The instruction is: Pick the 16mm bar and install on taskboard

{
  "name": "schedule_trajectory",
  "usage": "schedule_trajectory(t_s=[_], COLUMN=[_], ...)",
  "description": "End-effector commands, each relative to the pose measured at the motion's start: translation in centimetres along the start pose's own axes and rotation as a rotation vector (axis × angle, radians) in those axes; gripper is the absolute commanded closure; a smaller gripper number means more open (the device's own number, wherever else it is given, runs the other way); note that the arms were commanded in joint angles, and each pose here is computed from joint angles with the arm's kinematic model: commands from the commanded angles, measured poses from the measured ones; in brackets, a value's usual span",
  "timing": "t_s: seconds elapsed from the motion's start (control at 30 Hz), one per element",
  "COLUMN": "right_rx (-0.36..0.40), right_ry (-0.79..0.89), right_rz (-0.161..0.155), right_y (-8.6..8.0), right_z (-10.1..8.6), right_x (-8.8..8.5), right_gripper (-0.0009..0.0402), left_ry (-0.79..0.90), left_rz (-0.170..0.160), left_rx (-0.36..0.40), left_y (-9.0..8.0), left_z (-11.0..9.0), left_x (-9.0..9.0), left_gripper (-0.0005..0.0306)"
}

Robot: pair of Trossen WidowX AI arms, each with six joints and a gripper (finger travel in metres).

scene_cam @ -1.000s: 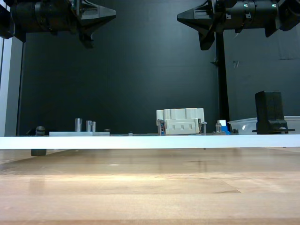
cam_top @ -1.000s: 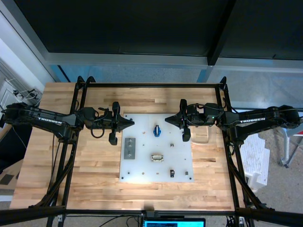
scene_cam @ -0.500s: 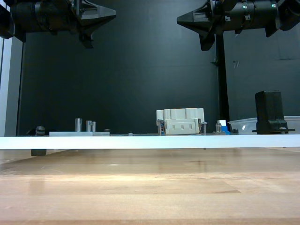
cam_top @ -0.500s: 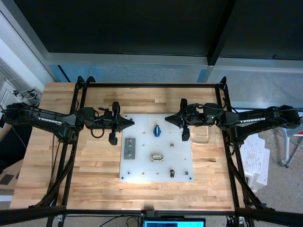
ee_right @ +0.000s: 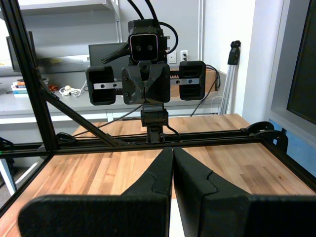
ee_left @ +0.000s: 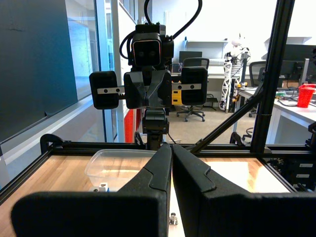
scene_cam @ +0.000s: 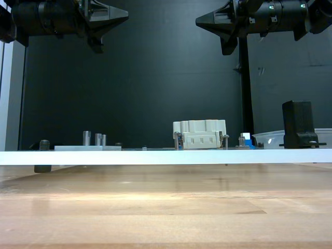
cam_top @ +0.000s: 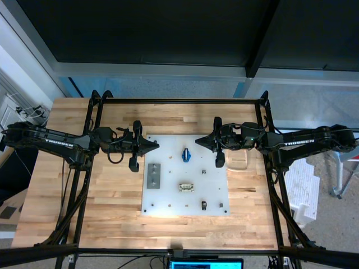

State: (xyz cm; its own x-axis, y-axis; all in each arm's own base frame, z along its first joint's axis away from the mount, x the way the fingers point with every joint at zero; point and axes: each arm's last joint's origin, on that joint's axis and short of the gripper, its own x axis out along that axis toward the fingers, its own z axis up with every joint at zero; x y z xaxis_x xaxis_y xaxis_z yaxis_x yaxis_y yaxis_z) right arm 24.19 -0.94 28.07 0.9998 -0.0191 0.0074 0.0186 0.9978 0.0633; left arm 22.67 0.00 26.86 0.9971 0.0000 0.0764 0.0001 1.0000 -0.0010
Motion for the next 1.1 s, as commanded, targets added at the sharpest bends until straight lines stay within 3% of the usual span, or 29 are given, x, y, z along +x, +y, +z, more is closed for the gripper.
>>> schedule_trajectory(t_s=[0.03, 1.1], right_rx=[-0.007, -0.02], right_ry=[-0.001, -0.002], right_rz=[0.002, 0.007], right_y=[0.02, 0.08], right_z=[0.02, 0.03], right_x=[0.01, 0.01], right_gripper=[0.0393, 0.0393], left_ry=[0.0, 0.0], left_rz=[0.0, 0.0], left_rx=[0.0, 0.0], left_y=[0.0, 0.01], left_z=[0.01, 0.01], left_x=[0.01, 0.01], left_gripper=[0.03, 0.03])
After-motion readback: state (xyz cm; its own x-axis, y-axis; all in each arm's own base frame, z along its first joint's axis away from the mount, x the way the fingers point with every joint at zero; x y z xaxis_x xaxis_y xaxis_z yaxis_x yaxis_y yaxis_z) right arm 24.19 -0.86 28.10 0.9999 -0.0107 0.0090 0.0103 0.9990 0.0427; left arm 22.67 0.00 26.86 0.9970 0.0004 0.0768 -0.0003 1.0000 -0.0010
